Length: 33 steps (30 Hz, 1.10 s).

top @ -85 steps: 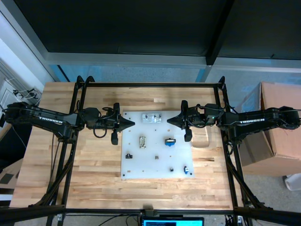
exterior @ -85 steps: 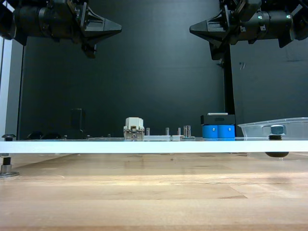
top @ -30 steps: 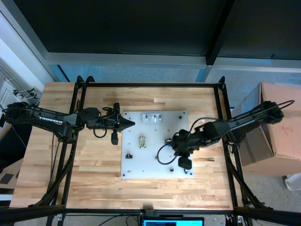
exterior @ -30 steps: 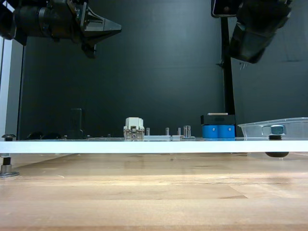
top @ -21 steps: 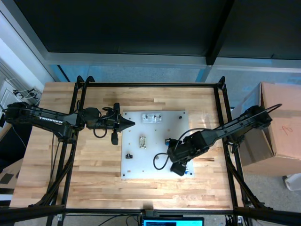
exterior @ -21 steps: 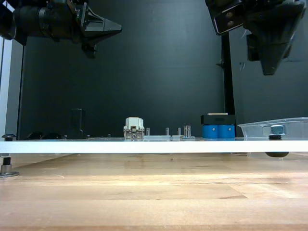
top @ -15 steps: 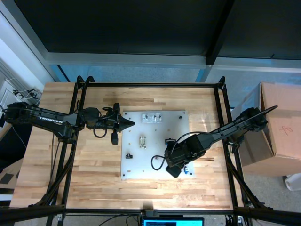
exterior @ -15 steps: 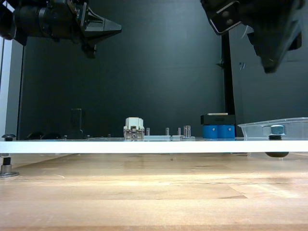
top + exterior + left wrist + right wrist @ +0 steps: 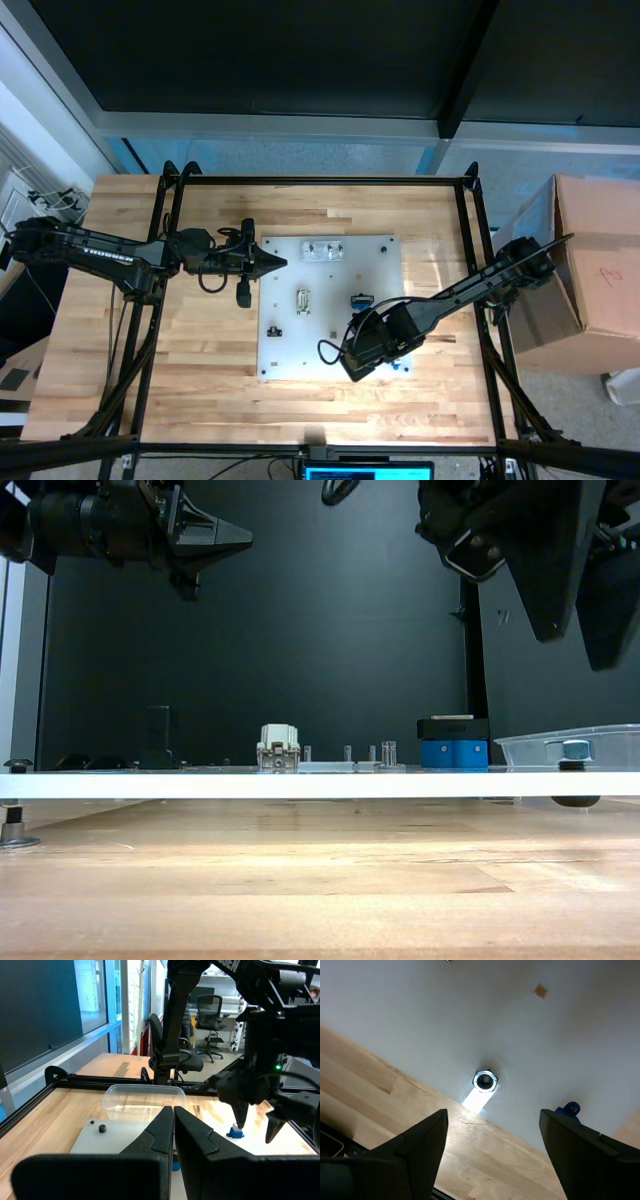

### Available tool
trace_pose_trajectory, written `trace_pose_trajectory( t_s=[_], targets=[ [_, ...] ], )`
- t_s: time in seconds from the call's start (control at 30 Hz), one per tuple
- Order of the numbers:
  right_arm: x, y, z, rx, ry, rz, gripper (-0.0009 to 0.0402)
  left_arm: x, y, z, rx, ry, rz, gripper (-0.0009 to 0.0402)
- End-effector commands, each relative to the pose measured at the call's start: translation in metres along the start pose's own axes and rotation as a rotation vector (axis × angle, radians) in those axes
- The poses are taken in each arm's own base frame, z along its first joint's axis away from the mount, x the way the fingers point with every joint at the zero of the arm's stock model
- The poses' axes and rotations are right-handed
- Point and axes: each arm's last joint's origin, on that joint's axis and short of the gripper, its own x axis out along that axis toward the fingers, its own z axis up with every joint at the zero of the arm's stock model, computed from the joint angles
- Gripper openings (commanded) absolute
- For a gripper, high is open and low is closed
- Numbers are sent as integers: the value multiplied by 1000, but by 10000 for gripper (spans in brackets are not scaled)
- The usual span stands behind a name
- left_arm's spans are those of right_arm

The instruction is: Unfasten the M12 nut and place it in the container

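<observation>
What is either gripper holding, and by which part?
Nothing is held. The right gripper is open above the M12 nut, which sits on its stud; the left gripper is shut and empty, raised at the left edge of the board.

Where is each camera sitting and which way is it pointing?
High: above the table's near edge, looking down on the white board; left gripper at its left edge, right gripper over its near right.
Low: table height at the near edge, looking level; both grippers overhead, M12 nut on its stud.
Left wrist: along the shut left gripper, toward the container and right gripper.
Right wrist: down past the open right gripper at the nut.
Low and right wrist share the nut.
</observation>
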Motion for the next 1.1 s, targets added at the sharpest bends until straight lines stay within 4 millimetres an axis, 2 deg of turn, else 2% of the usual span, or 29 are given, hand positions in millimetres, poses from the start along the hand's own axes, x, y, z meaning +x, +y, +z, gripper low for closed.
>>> trace_pose_trajectory(
  t_s=[0.03,0.6,0.83,1.1],
  targets=[
    [7,5,-1,9,3,-12,260,0,0,0,0,0,0,0],
    [49,15,2,63,31,-72,251,0,0,0,0,0,0,0],
    [49,14,7,86,-8,-77,227,0,0,0,0,-1,0,0],
    [49,14,8,93,1,-73,176,0,0,0,0,0,0,0]
  ],
)
